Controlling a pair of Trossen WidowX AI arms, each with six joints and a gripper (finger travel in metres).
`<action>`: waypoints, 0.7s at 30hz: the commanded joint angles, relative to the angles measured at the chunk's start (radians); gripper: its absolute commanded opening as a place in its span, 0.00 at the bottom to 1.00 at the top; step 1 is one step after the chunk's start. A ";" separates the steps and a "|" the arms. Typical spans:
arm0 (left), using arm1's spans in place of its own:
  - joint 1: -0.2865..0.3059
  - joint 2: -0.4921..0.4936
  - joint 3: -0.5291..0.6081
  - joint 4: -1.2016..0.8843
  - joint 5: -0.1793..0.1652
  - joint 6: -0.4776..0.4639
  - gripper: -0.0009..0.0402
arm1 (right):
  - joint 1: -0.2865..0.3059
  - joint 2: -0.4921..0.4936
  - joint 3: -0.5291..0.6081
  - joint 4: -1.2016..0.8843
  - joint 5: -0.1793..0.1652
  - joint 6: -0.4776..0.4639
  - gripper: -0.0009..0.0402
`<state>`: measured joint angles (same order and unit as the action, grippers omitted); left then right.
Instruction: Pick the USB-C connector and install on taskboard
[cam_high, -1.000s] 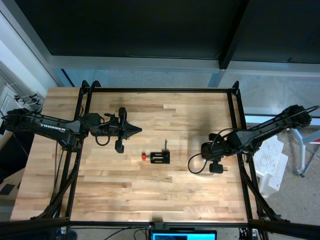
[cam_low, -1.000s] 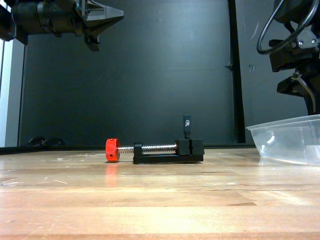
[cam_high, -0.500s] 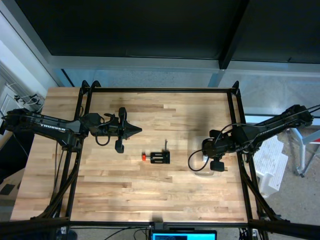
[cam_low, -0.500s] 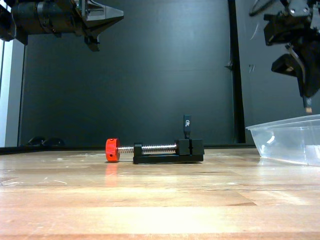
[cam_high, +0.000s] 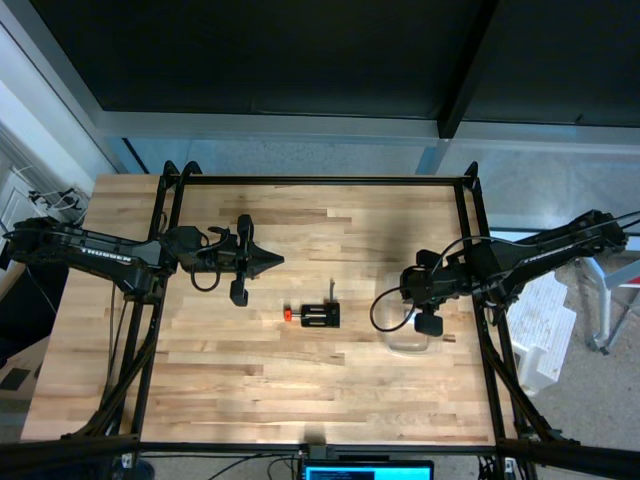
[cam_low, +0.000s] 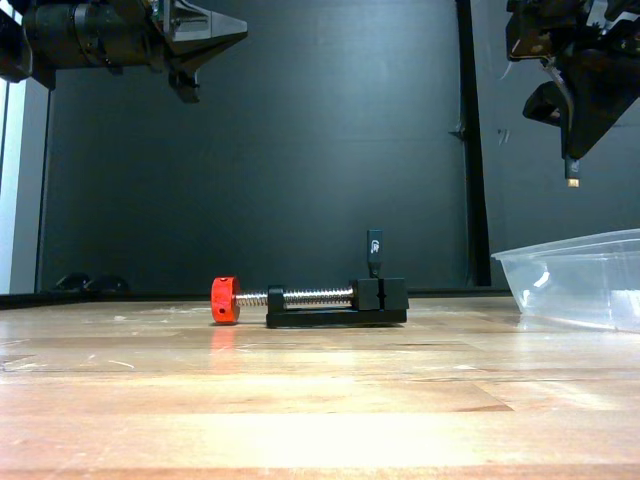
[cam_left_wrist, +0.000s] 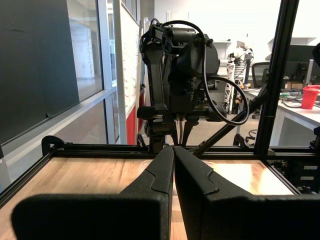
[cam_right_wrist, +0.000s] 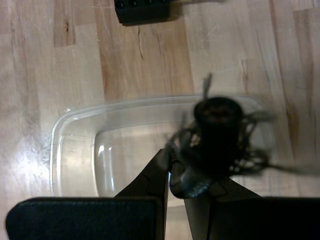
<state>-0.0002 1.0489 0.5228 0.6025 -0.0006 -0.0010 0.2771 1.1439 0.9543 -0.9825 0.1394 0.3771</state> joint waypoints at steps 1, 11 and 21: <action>0.000 0.000 0.000 0.000 0.000 0.000 0.02 | -0.001 0.023 0.015 0.005 -0.001 -0.029 0.02; 0.000 0.000 0.000 0.000 0.000 0.000 0.02 | -0.045 0.155 0.117 0.052 -0.004 -0.080 0.02; 0.000 0.000 0.000 0.000 0.000 0.000 0.02 | -0.075 0.334 0.259 0.058 -0.021 -0.097 0.02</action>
